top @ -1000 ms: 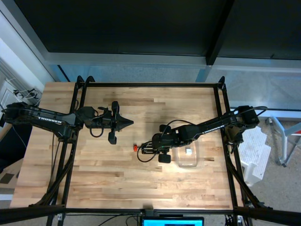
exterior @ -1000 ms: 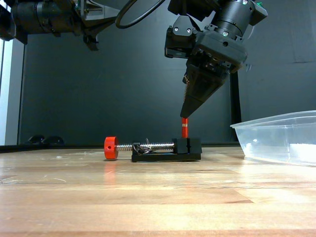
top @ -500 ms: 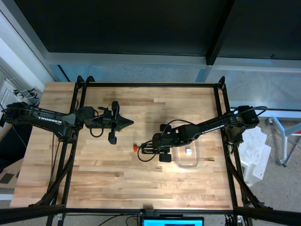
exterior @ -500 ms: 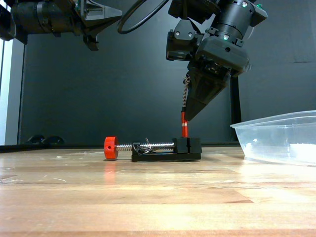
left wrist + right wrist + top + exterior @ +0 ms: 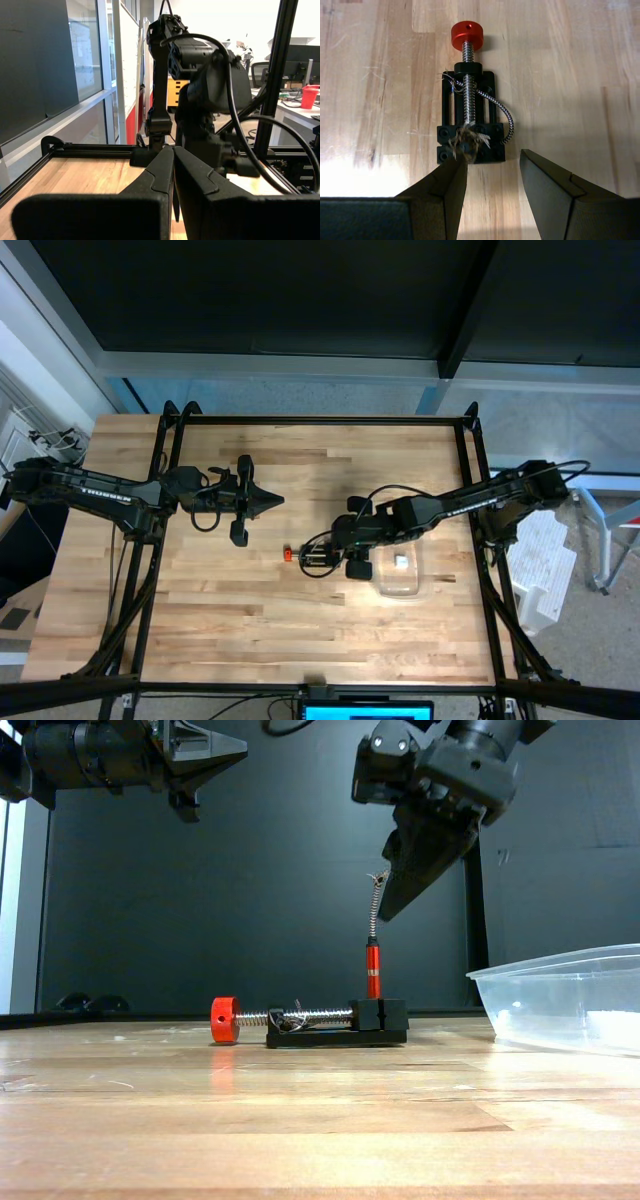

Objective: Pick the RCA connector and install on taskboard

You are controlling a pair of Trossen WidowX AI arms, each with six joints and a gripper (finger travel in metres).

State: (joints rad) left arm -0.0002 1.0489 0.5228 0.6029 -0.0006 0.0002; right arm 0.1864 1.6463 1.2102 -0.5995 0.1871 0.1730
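The taskboard (image 5: 335,1021) is a small black block with a red-orange knob (image 5: 224,1019) on a silvery screw, lying mid-table (image 5: 312,558). The RCA connector (image 5: 372,970) stands upright on the block's right end, a red-bodied plug with a springy braided tail; from above its frayed tip (image 5: 466,136) shows over the block (image 5: 470,147). My right gripper (image 5: 390,900) hangs just above and to the right of the tail, open (image 5: 492,160), holding nothing. My left gripper (image 5: 272,501) is parked high at the left, shut (image 5: 173,155) and empty.
A clear plastic tray (image 5: 560,995) sits right of the block, close under the right arm (image 5: 400,585), with a small white cube (image 5: 400,561) inside. A black frame rail (image 5: 320,421) borders the table's far edge.
My right gripper let go of the connector's tail, opened, and rose up and slightly right. The connector stays standing on the block. The left arm has not moved.
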